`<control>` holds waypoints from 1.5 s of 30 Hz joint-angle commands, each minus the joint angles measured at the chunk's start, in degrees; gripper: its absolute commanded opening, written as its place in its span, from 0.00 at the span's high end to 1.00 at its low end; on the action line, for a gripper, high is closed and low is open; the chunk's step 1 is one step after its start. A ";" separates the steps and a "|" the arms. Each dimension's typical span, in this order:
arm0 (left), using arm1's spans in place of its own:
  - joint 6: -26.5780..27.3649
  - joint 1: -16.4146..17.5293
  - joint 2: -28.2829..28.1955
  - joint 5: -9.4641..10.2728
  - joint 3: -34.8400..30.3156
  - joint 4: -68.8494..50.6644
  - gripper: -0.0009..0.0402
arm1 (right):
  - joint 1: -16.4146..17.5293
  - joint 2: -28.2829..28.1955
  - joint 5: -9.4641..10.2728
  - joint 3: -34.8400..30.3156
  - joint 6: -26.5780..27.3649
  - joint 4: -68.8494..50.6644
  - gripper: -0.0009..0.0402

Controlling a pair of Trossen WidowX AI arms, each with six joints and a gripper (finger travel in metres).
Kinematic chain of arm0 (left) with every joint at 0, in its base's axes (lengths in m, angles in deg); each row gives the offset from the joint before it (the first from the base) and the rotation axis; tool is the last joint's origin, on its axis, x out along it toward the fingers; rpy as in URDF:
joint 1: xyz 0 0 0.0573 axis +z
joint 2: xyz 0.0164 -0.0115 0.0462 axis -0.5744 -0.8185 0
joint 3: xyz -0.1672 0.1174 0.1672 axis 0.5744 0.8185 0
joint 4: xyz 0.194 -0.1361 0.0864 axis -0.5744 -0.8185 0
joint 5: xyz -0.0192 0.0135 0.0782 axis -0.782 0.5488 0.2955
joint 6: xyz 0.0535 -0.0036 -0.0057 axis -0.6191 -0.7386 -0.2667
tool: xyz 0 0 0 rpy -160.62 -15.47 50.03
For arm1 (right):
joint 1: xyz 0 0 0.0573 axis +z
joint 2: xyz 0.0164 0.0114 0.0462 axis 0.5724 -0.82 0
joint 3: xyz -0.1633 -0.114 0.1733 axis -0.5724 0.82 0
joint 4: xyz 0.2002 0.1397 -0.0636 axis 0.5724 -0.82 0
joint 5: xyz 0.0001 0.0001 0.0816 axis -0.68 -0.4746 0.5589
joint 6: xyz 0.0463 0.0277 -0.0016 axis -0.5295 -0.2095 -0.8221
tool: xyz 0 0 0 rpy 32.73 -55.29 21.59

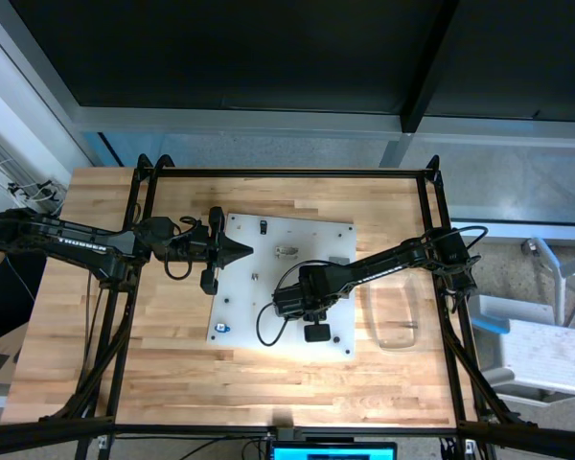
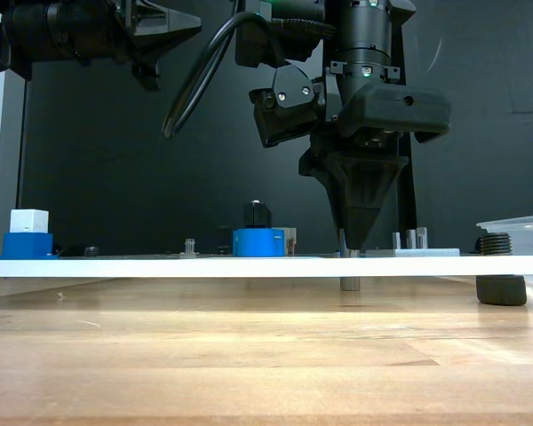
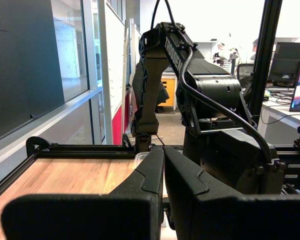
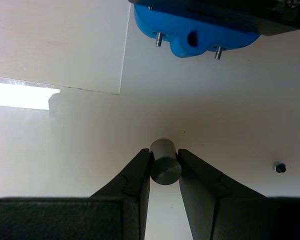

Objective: Pick the 16mm cylinder and place it in the container

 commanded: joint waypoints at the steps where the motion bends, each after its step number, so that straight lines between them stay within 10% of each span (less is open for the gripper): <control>1: 0.00 0.02 -0.02 0.00 0.00 0.00 0.98 | 0.00 0.02 0.02 -0.04 -0.04 -0.07 0.94; 28: 0.00 0.00 -0.02 0.00 0.00 0.00 0.98 | 0.04 10.71 0.24 0.46 -3.67 -6.43 0.96; 45: 0.00 0.00 -0.02 0.00 0.00 0.00 0.98 | 0.98 29.70 0.22 16.33 -11.50 -6.38 0.96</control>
